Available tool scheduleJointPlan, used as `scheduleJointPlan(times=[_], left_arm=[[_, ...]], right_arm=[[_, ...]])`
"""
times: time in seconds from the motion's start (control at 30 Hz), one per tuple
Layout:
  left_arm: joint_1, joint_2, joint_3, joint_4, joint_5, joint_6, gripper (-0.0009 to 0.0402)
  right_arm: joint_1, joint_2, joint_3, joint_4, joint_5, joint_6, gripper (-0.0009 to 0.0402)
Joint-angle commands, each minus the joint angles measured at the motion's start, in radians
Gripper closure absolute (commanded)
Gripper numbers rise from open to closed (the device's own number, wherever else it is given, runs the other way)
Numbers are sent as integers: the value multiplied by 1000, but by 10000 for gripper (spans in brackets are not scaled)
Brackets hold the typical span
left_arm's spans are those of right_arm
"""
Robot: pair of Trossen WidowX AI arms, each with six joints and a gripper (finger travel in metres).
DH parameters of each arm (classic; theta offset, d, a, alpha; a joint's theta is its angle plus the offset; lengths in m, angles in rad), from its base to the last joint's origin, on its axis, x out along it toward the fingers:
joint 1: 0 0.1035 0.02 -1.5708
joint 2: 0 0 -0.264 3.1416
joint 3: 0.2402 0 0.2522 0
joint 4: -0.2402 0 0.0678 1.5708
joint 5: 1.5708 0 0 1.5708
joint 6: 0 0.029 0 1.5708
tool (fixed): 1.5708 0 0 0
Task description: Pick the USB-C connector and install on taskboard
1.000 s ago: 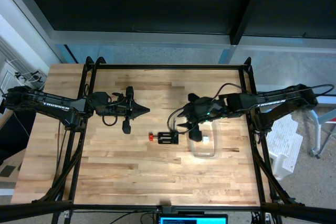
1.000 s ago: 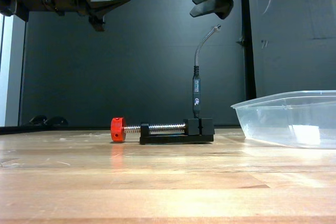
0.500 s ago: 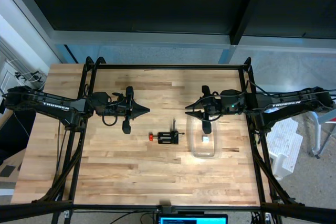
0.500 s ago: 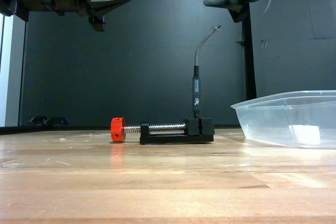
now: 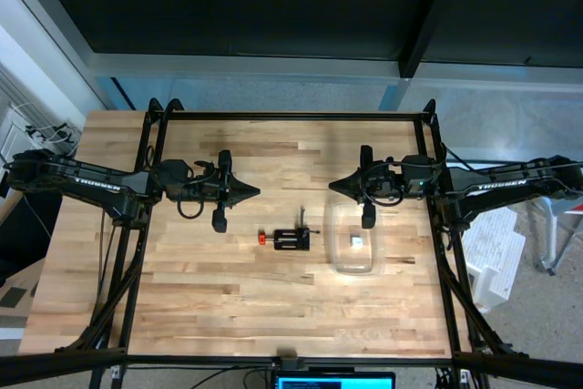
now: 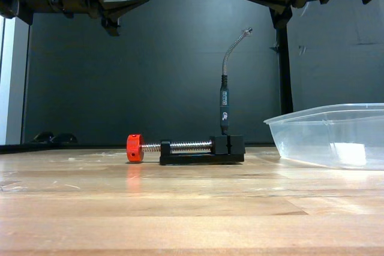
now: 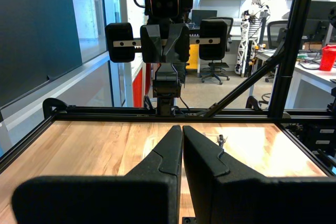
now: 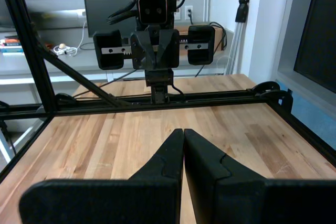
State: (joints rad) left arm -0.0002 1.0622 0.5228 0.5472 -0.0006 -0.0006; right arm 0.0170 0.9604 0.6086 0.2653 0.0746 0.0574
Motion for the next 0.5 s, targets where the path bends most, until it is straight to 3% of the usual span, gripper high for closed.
scheduleJointPlan(times=[0.03,0.5], left_arm=[[0,0,0,0,0,0,393],[0,0,0,0,0,0,393]], right_arm=[[-4,0,-31,58,-15,-3,394],[-7,0,-84,146,-15,1,393]])
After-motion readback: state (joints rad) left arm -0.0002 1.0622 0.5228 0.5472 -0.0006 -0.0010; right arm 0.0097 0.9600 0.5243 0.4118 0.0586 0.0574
